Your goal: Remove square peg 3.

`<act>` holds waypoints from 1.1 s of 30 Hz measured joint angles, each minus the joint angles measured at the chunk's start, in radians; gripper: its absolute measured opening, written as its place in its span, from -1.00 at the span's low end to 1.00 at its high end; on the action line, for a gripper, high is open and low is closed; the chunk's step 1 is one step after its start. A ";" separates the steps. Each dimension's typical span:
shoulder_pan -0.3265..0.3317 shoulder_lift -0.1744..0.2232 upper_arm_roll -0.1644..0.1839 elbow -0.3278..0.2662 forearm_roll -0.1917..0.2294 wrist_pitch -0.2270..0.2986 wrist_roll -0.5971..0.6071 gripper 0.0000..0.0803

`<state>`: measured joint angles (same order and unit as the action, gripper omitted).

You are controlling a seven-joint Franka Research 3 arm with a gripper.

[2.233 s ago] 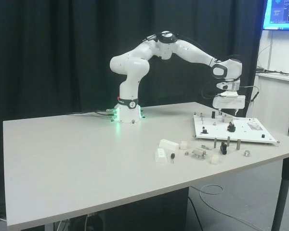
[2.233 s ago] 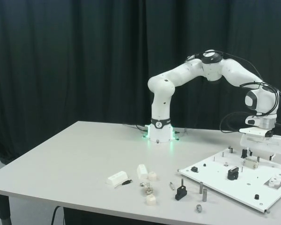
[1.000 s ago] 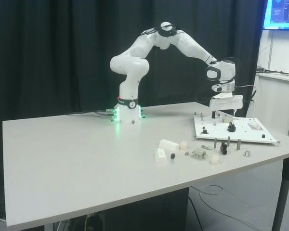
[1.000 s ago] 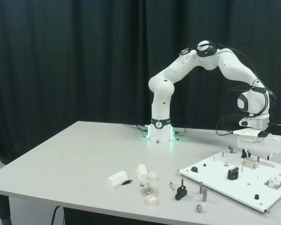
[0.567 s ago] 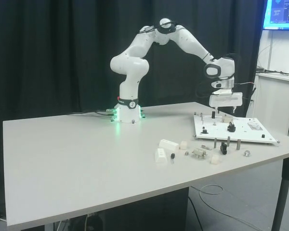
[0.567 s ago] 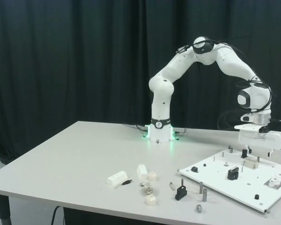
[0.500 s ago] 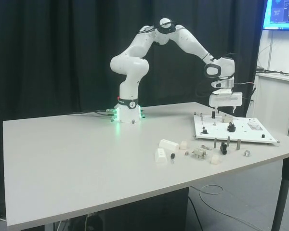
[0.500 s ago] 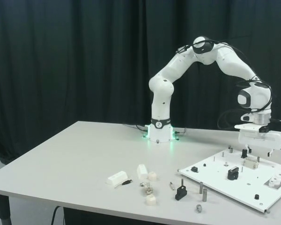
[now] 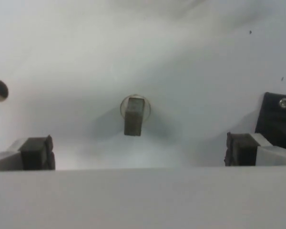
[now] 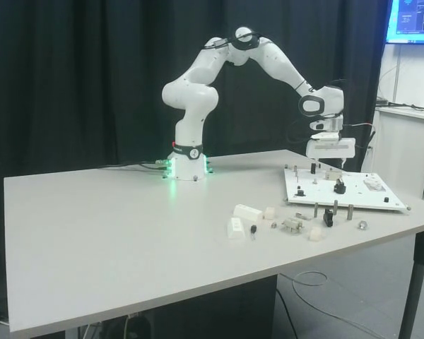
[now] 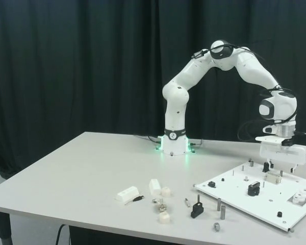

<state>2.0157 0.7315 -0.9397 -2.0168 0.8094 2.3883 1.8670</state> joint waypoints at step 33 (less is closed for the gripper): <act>-0.051 0.000 0.044 0.011 0.000 0.018 0.007 0.99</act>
<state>1.9651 0.7316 -0.8962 -2.0054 0.8094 2.4060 1.8738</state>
